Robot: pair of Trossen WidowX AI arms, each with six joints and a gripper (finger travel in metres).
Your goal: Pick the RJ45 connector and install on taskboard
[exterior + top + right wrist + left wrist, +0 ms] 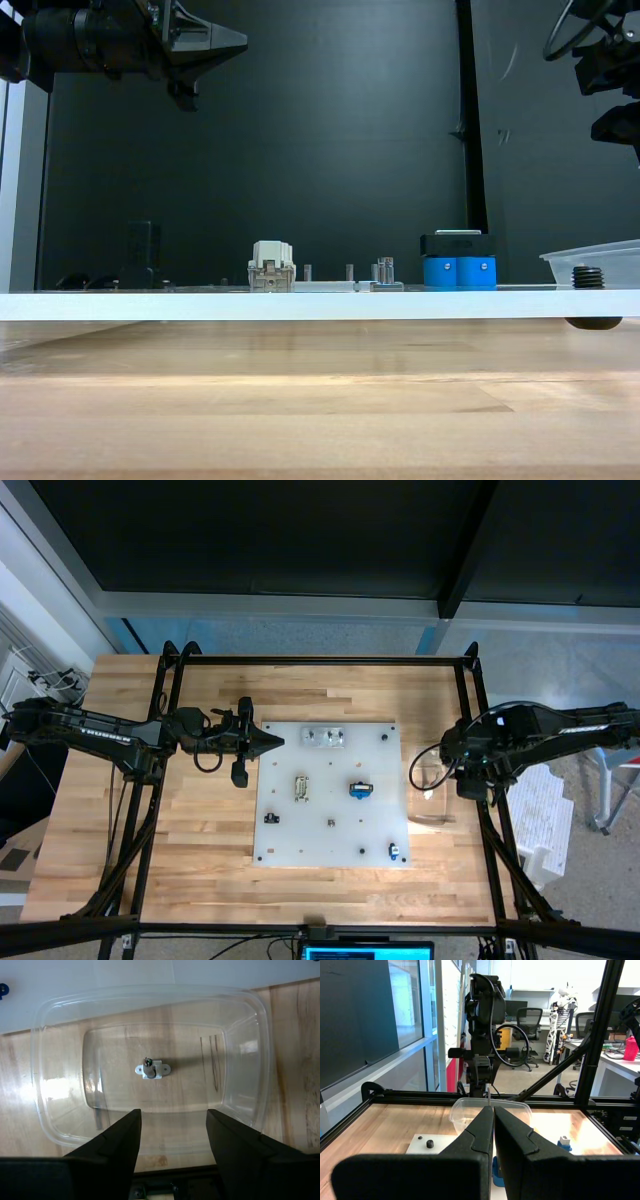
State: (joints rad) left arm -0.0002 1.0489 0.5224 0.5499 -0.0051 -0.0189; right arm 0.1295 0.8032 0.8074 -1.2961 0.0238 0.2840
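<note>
**Right gripper hangs over the tray, connector not yet taken**

The room is a laboratory with tall windows and office chairs, and a black frame of metal profiles stands around the work place. The bench is made of pale wood strips and is flat. In its middle lies the taskboard, a white square plate with blue, silver and black fittings.

The left gripper is over the left edge of the taskboard, well above it in the low view. Its fingers are pressed together with nothing between them, and it seems parked.

The right gripper is beyond the right edge of the taskboard, above the clear plastic tray, which rests on the bench just beside the board. Its fingers are spread apart and hold nothing.

The RJ45 connector lies alone on the floor of the tray, near its middle, so it is not on the taskboard yet. Seen along the right gripper, it is ahead of the fingers and a little nearer to one finger than to the other. Its longer side runs in the same direction as the line from finger to finger.

I judge that the right arm, which is much nearer, must do the pick. The wrist perhaps needs a turn first, so that the fingers close across the narrow side.
</note>
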